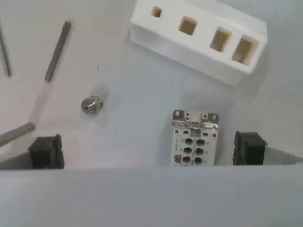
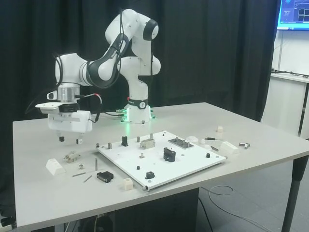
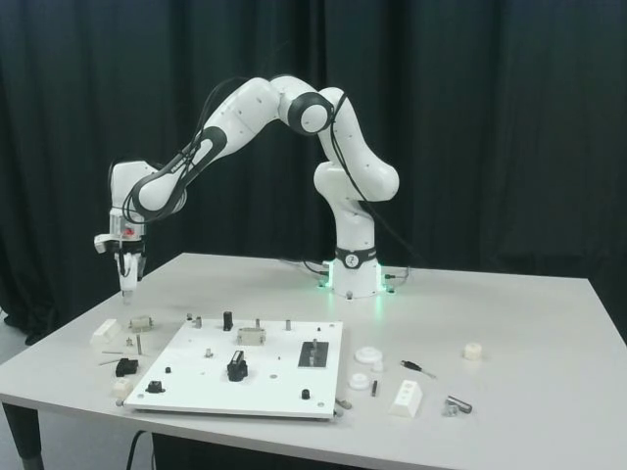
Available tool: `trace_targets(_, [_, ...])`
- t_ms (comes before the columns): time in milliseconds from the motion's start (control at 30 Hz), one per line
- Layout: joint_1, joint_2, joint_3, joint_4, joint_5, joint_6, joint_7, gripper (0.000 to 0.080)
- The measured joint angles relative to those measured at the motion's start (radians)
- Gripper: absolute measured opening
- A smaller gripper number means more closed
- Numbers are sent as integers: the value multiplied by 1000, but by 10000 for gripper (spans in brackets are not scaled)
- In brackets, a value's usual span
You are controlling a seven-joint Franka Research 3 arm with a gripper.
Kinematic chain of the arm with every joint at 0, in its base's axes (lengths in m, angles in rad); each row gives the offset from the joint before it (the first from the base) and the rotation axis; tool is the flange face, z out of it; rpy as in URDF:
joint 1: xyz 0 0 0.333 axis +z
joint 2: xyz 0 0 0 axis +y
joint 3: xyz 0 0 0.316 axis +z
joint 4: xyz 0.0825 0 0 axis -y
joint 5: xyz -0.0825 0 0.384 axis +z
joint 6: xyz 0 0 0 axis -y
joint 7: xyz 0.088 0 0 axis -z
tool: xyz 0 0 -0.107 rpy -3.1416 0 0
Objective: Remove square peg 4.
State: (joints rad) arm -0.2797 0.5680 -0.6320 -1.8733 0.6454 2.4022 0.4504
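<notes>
My gripper [image 1: 147,150] hangs open above the table, its black fingers [image 1: 46,152] wide apart with nothing between them. Below it stands a white holder block [image 1: 199,40] with several square holes, and every hole shows as hollow. Three grey pegs lie loose on the table: one long peg [image 1: 58,51], a thinner one [image 1: 4,52] and a stub [image 1: 16,134]. I cannot tell which of them is peg 4. In the first room view the gripper [image 2: 70,140] hovers above the holder block [image 2: 55,166], left of the board. The second room view shows the gripper [image 3: 127,279] over the block [image 3: 105,333].
A grey connector [image 1: 194,139] lies under the gripper and a small metal nut [image 1: 91,104] lies beside it. The white assembly board [image 2: 193,164] with fixtures lies to the right. A black part [image 2: 105,176] and a small white block [image 2: 127,183] sit near the table's front edge.
</notes>
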Motion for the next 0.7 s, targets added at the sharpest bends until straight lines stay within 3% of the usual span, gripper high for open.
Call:
trace_targets(533, [42, -40, 0, 14, -7, -119, -220, 800])
trace_targets(700, [56, -57, 0, 11, -35, -159, -329, 800])
